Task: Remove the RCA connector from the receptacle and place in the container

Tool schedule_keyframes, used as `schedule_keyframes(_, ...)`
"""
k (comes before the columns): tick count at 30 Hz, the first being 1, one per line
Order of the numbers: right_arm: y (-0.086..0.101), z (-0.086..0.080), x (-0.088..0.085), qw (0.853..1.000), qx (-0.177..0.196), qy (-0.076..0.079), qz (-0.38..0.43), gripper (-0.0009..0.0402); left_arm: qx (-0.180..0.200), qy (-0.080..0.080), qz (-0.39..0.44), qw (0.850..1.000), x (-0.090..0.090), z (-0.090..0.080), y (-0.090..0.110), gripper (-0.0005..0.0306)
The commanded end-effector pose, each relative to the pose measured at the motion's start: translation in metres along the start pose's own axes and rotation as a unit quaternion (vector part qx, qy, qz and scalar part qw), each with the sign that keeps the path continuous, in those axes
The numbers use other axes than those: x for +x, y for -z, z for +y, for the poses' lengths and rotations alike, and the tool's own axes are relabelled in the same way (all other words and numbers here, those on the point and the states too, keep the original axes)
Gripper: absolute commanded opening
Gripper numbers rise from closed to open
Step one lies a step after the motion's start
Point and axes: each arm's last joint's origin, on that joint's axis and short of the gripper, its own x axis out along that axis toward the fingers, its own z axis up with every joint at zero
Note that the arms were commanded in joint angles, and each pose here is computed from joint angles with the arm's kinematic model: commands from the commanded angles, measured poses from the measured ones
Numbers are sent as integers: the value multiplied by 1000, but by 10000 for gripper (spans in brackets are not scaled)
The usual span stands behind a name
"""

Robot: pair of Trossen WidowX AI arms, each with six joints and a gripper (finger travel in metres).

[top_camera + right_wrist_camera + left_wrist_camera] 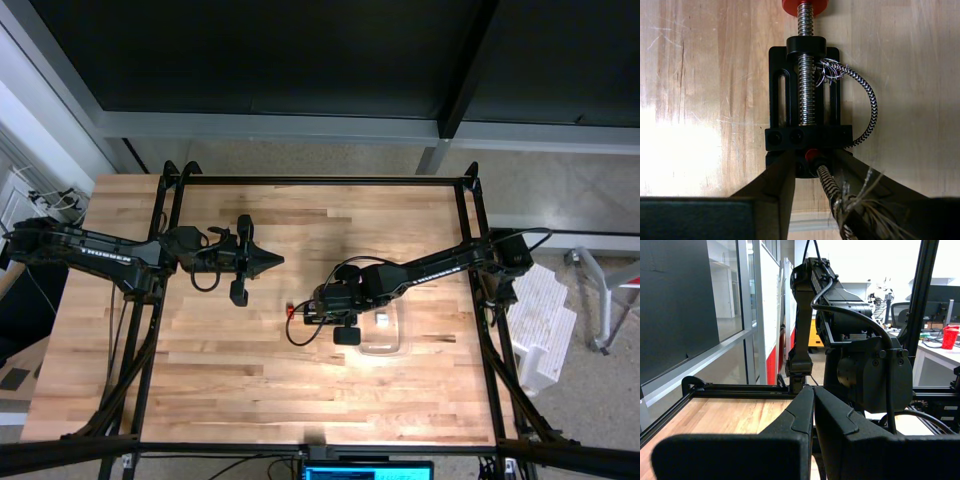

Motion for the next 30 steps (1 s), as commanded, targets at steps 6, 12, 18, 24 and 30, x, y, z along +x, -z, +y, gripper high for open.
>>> schedule_keyframes(6, 0, 0, 0, 1000, 1, 0, -1, 44, 0, 0, 0, 1000, 0, 0, 0, 0)
schedule_keyframes(12, 0, -1, 0, 1000, 1, 1, -1, 14, 0, 0, 0, 1000, 0, 0, 0, 0)
schedule_keyframes(18, 0, -1, 0, 1000, 1, 1, -1, 1, 0, 0, 0, 1000, 0, 0, 0, 0)
schedule_keyframes(24, -1, -1, -2, 1000, 2, -1, -4, 2, 0, 0, 0, 1000, 0, 0, 0, 0)
schedule_keyframes(30, -2, -2, -13, 1000, 4, -3, -16, 2, 0, 0, 0, 1000, 0, 0, 0, 0)
